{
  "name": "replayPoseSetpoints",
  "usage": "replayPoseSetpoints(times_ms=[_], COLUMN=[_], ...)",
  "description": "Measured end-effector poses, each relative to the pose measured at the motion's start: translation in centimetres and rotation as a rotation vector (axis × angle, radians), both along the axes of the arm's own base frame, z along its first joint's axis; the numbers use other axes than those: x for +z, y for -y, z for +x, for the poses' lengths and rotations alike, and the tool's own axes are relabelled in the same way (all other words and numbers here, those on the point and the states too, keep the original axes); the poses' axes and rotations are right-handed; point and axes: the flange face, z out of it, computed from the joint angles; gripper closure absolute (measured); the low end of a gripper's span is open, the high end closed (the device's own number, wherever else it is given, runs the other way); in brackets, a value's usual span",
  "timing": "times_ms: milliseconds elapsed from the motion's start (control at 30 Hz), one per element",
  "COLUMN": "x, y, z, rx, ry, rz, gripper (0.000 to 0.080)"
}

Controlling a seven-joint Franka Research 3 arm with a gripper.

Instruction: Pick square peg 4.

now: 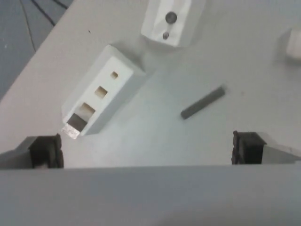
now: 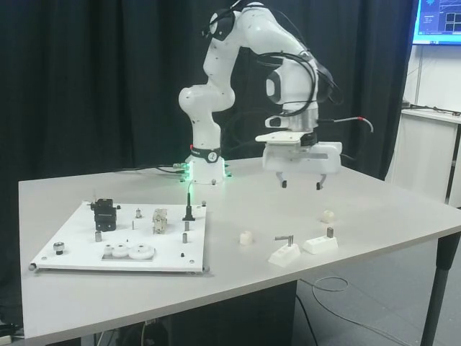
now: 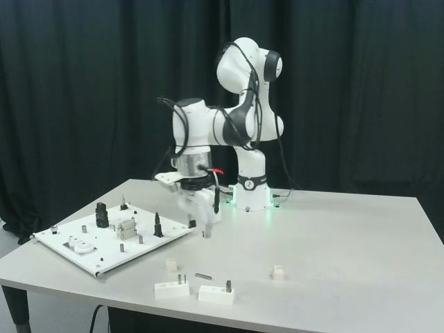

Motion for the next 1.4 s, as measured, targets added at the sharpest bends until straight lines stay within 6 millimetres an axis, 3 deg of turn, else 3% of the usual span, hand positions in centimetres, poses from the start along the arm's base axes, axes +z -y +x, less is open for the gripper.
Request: replayPoseSetpoints(times_ms=[467, 1033, 1400], x=[-0.6, -3.3, -5.0], y=[-3.9, -8.4, -9.3], z=[0.7, 1.1, 2.0], rx=[-0.311, -0.577, -0.674], ry=[0.034, -0.001, -0.019], rz=[-0.014, 0.001, 0.028], gripper=[0.0003, 0.0003, 0.0003])
